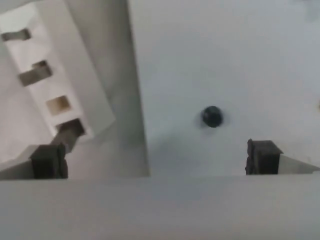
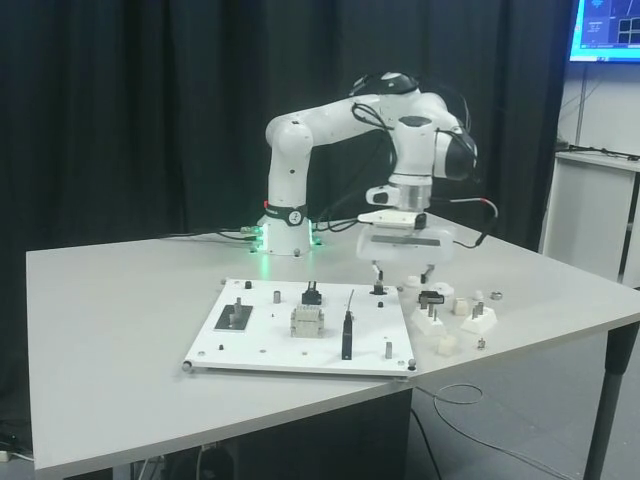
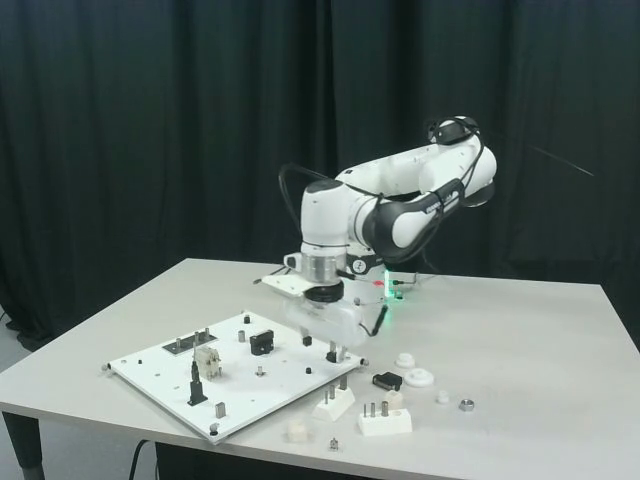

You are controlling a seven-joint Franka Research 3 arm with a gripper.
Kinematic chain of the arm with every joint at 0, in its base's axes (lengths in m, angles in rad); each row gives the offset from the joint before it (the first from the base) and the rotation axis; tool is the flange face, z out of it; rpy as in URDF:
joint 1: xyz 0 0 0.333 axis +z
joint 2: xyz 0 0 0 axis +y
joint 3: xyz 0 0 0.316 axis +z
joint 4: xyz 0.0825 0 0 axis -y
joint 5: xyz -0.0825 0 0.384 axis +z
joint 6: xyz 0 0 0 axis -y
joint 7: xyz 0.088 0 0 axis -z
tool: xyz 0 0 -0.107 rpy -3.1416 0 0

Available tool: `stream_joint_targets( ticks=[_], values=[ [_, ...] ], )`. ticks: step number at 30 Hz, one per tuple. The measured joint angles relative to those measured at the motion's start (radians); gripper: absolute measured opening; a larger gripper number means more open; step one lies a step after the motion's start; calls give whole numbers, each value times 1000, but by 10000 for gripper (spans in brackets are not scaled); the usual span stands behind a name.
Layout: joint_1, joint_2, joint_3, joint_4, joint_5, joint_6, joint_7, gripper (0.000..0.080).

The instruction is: Pick square peg 3.

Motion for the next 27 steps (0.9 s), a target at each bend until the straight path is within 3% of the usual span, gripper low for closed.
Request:
stream_joint_targets(
  ticks=[17,27],
  values=[
    [42,0,80,40,-8,138,1,800],
    [56,0,92,42,-19,157,27,800]
  ],
)
